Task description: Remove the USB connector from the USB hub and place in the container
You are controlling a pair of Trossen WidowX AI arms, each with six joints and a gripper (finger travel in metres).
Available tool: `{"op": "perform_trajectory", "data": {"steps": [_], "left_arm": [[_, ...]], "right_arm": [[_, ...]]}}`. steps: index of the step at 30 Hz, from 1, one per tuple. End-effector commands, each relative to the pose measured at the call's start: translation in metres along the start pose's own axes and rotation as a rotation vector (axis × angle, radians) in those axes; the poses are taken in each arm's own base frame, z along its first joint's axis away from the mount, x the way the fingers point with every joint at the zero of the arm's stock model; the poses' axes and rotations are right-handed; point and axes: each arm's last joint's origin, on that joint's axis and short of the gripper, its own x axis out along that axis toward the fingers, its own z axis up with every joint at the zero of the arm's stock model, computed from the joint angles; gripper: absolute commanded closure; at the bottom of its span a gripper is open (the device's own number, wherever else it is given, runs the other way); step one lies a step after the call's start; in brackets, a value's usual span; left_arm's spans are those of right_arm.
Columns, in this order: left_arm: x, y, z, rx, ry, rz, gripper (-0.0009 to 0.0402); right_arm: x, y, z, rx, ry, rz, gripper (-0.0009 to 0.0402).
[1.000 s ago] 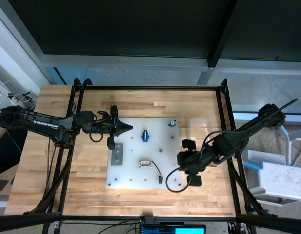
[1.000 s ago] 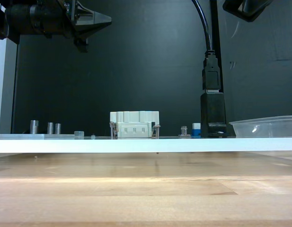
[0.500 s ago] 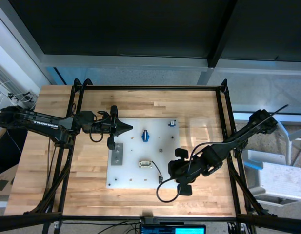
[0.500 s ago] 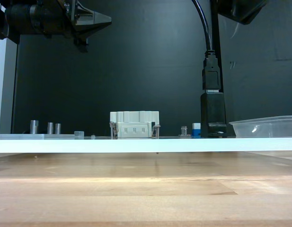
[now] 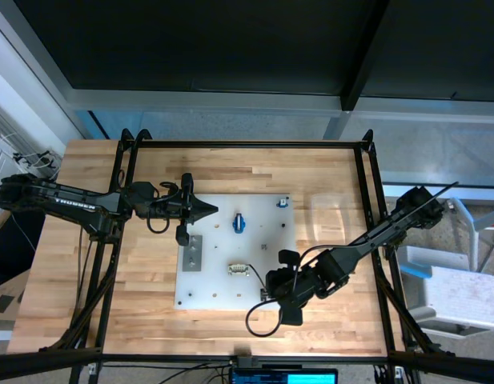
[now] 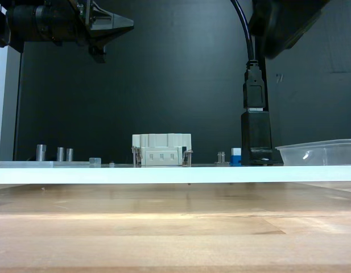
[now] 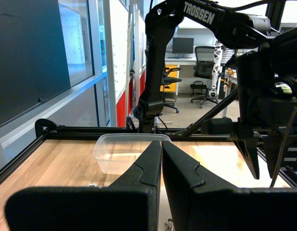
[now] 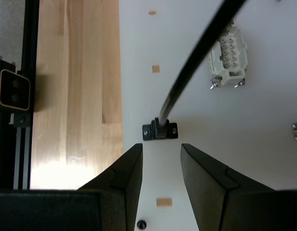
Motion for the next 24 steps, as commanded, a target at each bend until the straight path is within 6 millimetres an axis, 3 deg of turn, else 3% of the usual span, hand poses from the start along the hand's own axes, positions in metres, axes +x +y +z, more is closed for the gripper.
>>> {"op": "perform_trajectory", "data": {"steps": [1, 12, 24], "left_arm": [[0.0, 0.0, 0.0, 0.0, 0.0, 0.0, 0.0392], [0.0, 0.0, 0.0, 0.0, 0.0, 0.0, 0.0392], [0.0, 0.0, 0.0, 0.0, 0.0, 0.0, 0.0392]], "right_arm": [[0.008, 0.002, 0.0, 0.001, -0.007, -0.005, 0.0285], [0.028, 0.004, 0.002, 0.01, -0.017, -0.026, 0.0285], [0.033, 0.002, 0.001, 0.011, -0.003, -0.038, 0.0307]]}}
